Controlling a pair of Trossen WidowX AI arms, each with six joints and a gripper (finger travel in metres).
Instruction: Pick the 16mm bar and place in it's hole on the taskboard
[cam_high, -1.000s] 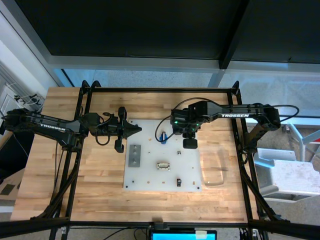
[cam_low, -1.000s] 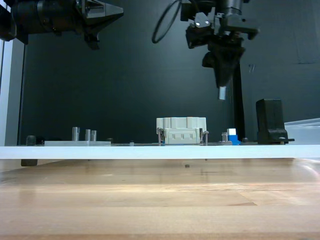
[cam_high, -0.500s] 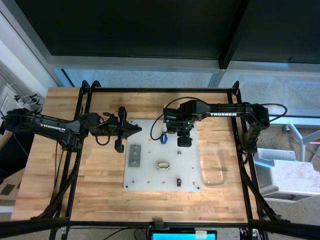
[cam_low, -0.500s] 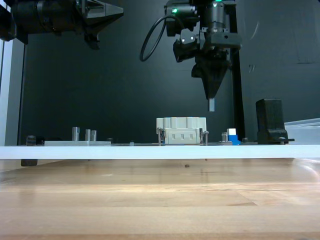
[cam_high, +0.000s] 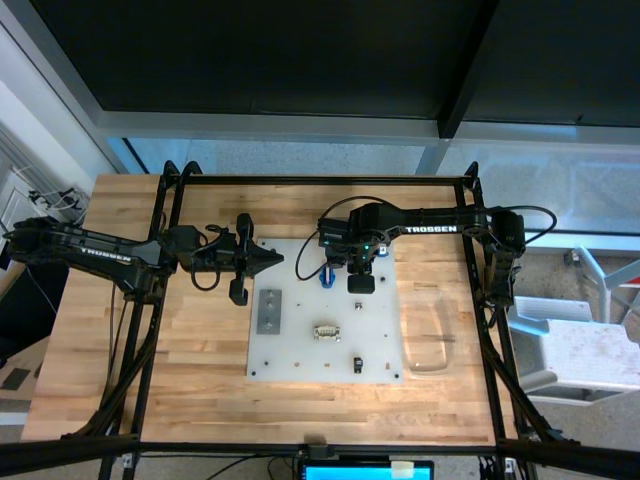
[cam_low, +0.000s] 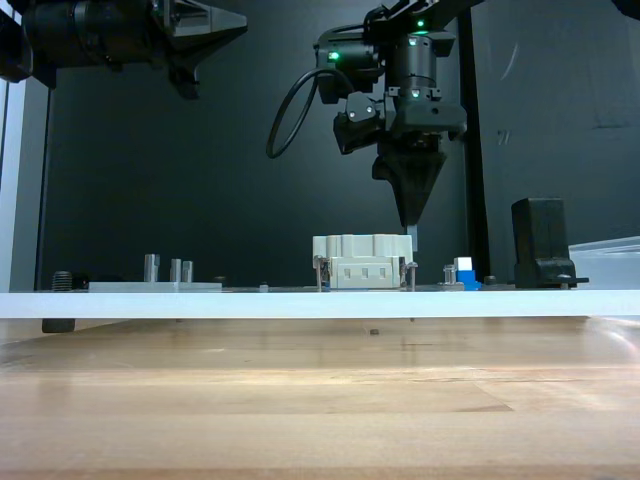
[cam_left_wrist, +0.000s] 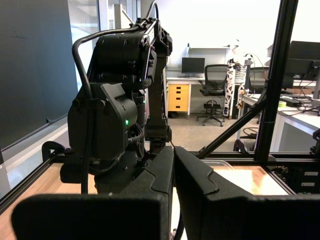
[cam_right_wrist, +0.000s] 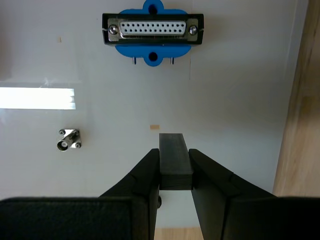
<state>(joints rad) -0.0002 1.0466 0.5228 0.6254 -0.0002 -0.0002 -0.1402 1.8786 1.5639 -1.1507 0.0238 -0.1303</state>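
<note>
- Over the far middle of the taskboard (cam_high: 300, 350), the right gripper (cam_low: 411, 218) points straight down, its jaws clamped on the 16mm bar (cam_right_wrist: 175, 150)
- Held upright, the 16mm bar hangs with its lower end clear of the taskboard, near the blue connector (cam_right_wrist: 153, 30)
- High over the taskboard's far left edge, the left gripper (cam_high: 268, 258) hovers, jaws pressed together on nothing

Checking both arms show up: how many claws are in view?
2. The left claw, shut, hangs high over the board's far left corner. The right claw is over the board's far middle, shut on the 16mm bar, held upright above the board.
</note>
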